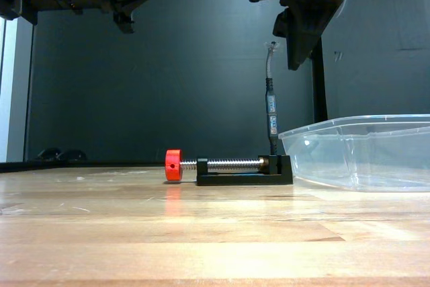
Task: Remove the USB-C connector from the USB-C receptacle and place in the container
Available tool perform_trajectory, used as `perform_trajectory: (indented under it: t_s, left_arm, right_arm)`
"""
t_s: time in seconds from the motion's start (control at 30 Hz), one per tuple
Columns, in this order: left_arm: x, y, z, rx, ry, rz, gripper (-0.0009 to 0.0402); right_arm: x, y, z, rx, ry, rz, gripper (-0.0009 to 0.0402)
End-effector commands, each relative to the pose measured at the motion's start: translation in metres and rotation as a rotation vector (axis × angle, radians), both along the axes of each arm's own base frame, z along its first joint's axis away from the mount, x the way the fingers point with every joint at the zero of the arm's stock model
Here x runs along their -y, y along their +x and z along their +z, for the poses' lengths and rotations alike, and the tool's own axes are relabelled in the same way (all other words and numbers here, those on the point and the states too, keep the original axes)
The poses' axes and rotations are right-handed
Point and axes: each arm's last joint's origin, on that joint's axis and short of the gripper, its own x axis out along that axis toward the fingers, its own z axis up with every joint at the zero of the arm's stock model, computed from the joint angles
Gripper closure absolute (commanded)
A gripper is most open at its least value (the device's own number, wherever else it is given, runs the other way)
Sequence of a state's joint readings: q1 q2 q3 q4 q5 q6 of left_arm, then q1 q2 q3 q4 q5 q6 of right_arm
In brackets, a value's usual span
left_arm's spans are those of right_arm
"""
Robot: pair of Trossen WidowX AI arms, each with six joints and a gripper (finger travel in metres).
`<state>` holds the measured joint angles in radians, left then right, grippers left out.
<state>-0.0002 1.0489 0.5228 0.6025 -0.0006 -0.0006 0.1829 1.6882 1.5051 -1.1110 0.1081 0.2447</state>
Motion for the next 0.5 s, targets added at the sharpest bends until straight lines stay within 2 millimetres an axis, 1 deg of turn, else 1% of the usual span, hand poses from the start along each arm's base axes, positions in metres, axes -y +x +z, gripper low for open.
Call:
perform_trajectory:
  t_s: [0.03,0.23,0.5]
  left_arm:
    - [0.0,0.0,0.0,0.0,0.0,0.0,0.0393]
    - [0.0,0.0,0.0,0.0,0.0,0.0,0.0393]
    - [-0.0001,0.0,0.0,0.0,0.0,0.0,0.0393]
  right_arm:
    - [-0.0003,0.0002,0.0003,0.002,0.003,0.003,0.0254]
    - [-0.0039,0.0027,0.0037,0.022,0.006,0.015,0.0254]
    - [-0.0063,0.0092,-0.0031,0.044,-0.001,0.056,0.0254]
